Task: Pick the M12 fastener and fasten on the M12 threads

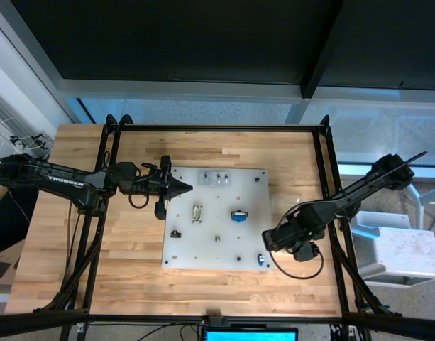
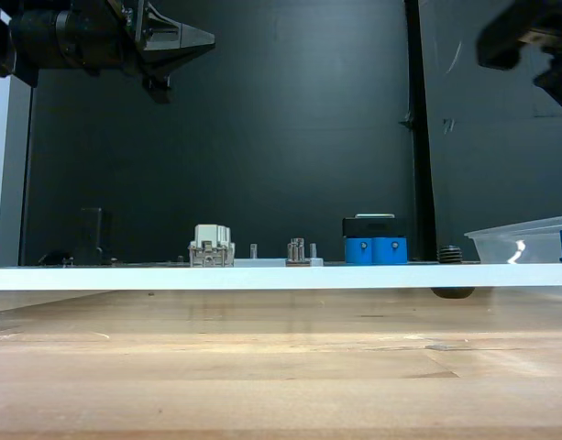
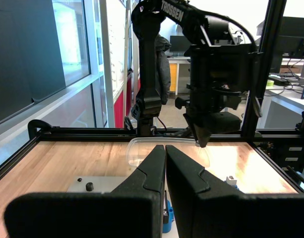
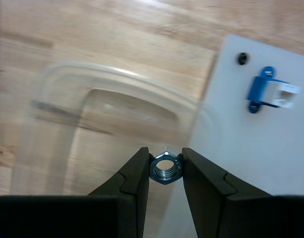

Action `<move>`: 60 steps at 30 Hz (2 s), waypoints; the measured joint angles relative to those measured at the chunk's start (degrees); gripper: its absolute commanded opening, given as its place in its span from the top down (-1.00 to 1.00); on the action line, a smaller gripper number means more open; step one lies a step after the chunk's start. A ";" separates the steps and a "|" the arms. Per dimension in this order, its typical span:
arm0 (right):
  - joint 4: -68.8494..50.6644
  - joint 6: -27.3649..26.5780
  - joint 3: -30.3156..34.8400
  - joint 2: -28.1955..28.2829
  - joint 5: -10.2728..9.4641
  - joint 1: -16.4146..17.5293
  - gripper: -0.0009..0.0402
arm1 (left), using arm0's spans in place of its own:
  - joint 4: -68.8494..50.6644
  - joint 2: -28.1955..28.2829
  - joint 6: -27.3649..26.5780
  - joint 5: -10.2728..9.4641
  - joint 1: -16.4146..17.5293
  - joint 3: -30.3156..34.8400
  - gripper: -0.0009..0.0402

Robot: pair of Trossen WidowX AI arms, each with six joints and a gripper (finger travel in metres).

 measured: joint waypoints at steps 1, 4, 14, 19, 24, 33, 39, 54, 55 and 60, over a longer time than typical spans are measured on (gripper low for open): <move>-0.13 -0.02 1.20 1.03 -0.02 -0.28 0.67 | 0.00 0.00 0.02 0.00 0.00 0.02 0.96; -0.31 -0.02 4.98 4.37 -0.02 -0.92 0.67 | 0.00 0.00 0.02 -0.02 0.00 0.02 0.96; -1.01 -0.24 17.55 16.04 -0.02 -1.51 0.67 | 0.00 0.00 0.02 -0.02 0.00 0.02 0.96; -2.51 -0.26 24.22 22.08 -0.02 -1.68 0.67 | 0.00 0.00 0.00 -0.02 0.00 0.02 0.96; -2.69 -0.50 29.27 26.86 0.00 -2.03 0.67 | 0.00 0.00 0.02 -0.02 0.00 0.02 0.96; -2.54 -0.48 34.45 32.54 1.51 -2.27 0.67 | 0.00 0.00 0.00 0.00 0.00 0.02 0.96; -0.92 -0.48 34.73 33.40 1.68 -2.27 0.67 | 0.02 0.00 0.02 -0.02 0.00 0.00 0.96; 0.48 -0.09 34.16 35.06 1.73 -2.69 0.67 | 0.02 0.00 0.02 0.00 0.00 0.00 0.96; 0.63 -0.07 34.16 35.32 1.66 -2.75 0.67 | 0.04 0.00 0.00 -0.02 0.00 0.02 0.96; 1.31 0.00 33.83 35.45 1.49 -2.80 0.67 | 0.04 0.00 0.00 0.00 0.00 0.02 0.96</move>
